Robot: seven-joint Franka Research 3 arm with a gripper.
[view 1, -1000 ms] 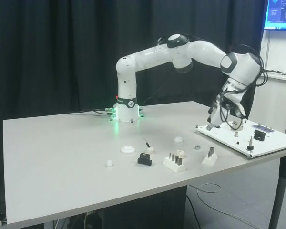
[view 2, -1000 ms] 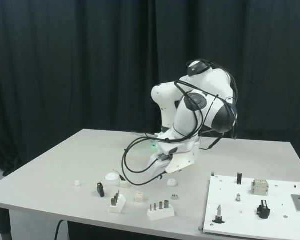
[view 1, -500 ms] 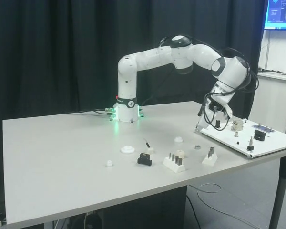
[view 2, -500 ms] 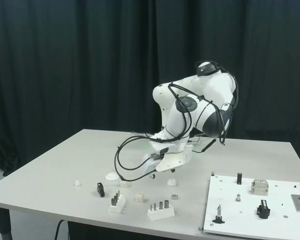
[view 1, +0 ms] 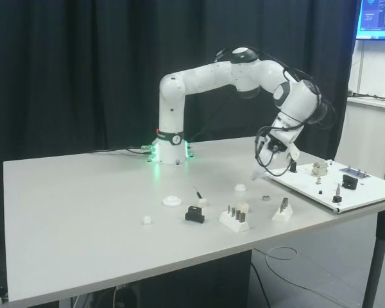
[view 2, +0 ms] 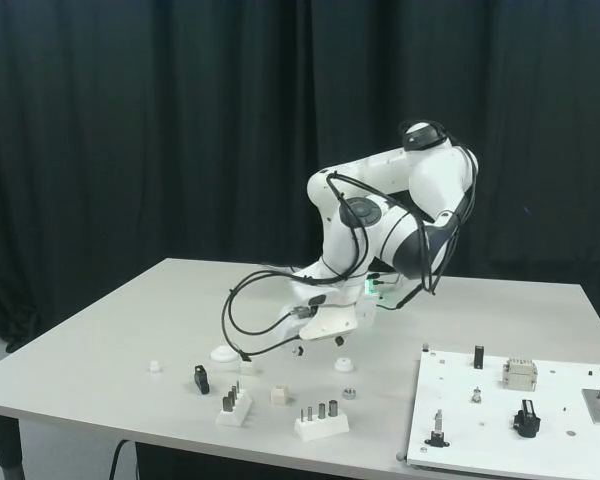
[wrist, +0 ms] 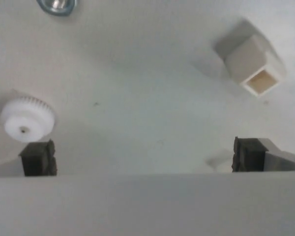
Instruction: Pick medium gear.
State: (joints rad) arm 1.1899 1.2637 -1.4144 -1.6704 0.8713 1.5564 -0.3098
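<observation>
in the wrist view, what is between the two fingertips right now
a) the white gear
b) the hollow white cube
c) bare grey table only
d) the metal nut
c) The gripper is open over bare table; the white gear sits just off one fingertip, the hollow white cube lies well clear of the other, and the metal nut is at the frame's edge.

White arm (view 1: 205, 72) of rounded, glossy segments, with black bands at the joints. Round base (view 1: 170, 149) bolted to the grey table (view 1: 83, 192), ringed by green light. Black cables (view 2: 255, 315) looped loosely along the forearm, hanging beside the claw. Gripper (wrist: 142, 156) housing white and blocky. Fingertips (wrist: 38, 158) black and ribbed, on grey mounts. No markings legible on the casing.
</observation>
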